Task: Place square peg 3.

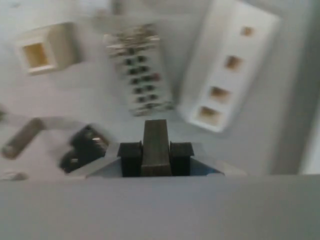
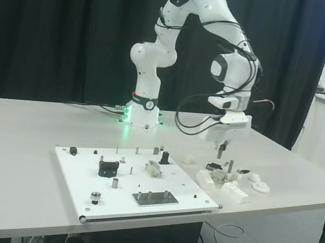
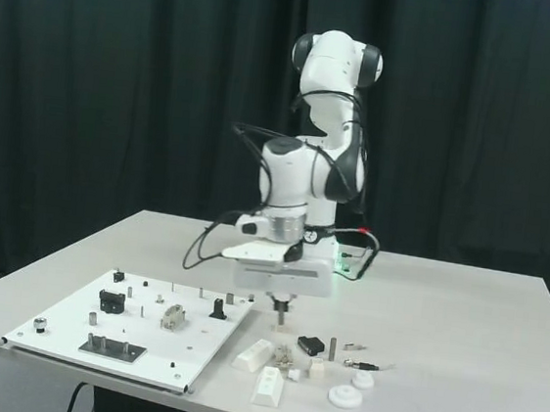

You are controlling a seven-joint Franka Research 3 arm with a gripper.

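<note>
Peg [image 1: 156, 147] sits pinched between our claw [image 1: 156, 159] fingers, held above the worktop [image 2: 30, 155]. Just below and ahead lies the white block with four square holes [image 1: 227, 62]. We could pick the wrong hole, or a tilted peg could jam at the rim.

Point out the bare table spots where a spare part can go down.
Bare: the table between its far edge and the white board, and the stretch behind the arm's base. Crowded: beside the board, under the gripper holding the peg, where white blocks and discs cluster.
</note>
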